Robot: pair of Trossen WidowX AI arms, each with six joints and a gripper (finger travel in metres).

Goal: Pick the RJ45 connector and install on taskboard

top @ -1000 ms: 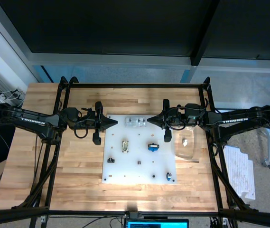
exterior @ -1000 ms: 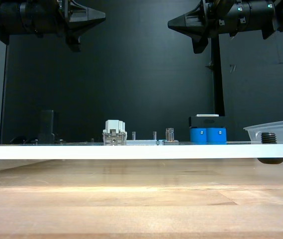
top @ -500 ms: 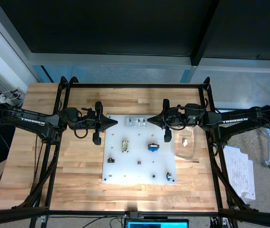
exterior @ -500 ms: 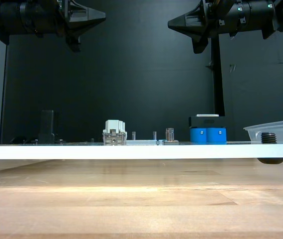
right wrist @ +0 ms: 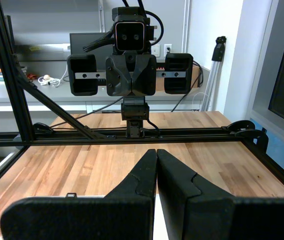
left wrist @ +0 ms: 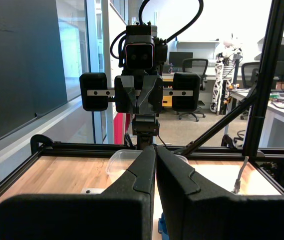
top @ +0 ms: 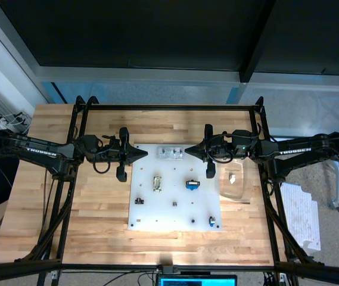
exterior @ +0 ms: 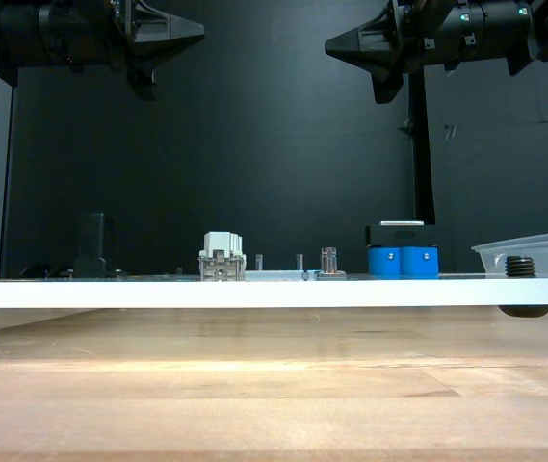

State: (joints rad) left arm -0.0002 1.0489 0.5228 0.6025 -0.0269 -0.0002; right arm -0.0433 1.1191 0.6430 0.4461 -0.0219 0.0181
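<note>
My left gripper (top: 145, 154) (exterior: 201, 35) hangs high over the white board's (top: 157, 208) far left corner, shut with nothing between its fingers (left wrist: 144, 167). My right gripper (top: 186, 151) (exterior: 328, 44) hangs high over the far middle of the board, facing the left one, also shut on nothing (right wrist: 156, 151). The clear tray (top: 236, 195) right of the board holds a pale block (top: 232, 177), with no darker piece or cable on it that I can see. The small blue jack (top: 211, 223) sits at the board's near right corner. I cannot tell where the connector is.
Other fittings stand on the board: a grey-white socket (top: 156, 183) (exterior: 221, 257), a blue block (top: 192, 184) (exterior: 403, 260) and metal posts (top: 171, 153). A black frame (top: 169, 108) rims the wooden table. Bare wood (top: 98, 208) lies left of the board.
</note>
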